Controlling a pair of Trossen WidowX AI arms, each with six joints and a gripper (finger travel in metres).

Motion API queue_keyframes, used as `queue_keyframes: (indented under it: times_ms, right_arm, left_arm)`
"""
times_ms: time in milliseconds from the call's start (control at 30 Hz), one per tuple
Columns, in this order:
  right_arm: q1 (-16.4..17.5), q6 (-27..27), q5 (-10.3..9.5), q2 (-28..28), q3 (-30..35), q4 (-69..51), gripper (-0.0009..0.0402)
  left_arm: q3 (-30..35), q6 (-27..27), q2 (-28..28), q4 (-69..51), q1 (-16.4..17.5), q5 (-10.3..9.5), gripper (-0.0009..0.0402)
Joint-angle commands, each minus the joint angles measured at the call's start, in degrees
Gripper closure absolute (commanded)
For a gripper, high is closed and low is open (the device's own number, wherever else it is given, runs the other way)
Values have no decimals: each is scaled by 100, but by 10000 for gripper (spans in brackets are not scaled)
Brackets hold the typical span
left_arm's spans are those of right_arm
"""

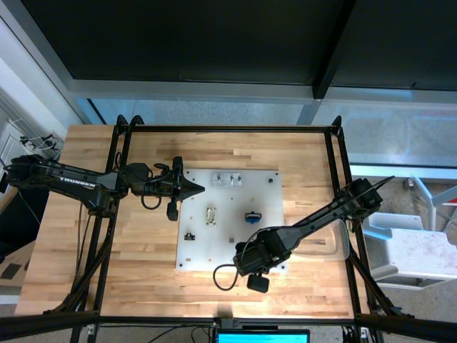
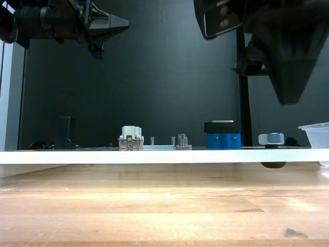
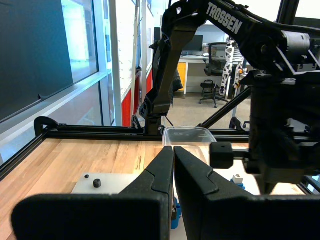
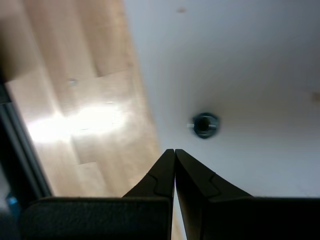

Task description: Unfasten the M12 fastener and place in the container

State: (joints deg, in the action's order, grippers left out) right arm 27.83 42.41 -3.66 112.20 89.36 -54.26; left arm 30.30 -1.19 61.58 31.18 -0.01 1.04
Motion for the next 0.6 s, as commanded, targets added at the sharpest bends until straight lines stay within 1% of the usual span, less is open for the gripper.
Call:
queue_keyframes:
  times_ms: [33,133,267,400,467,533,600]
  right_arm:
    - [4,-13,-7,42,-37,153,393]
    - [4,-96,-48,181,-42,234,393]
    - [7,-129,-46,343,-42,326,393]
    - [-2,-138,-37,365,-72,402,393]
    - [-9,-138,11,365,-87,400,393]
    - [-9,-133,129,363,-114,400,393]
    - [-9,-131,131,363,-153,400,393]
  left_arm:
    - [2,2,2,2,2,2,393]
    - [2,2,2,2,2,2,393]
    - [2,2,2,2,2,2,393]
    - [2,2,2,2,0,2,393]
    - [2,2,2,2,2,2,393]
    - [2,2,2,2,0,2,393]
    - [2,2,2,2,0,2,393]
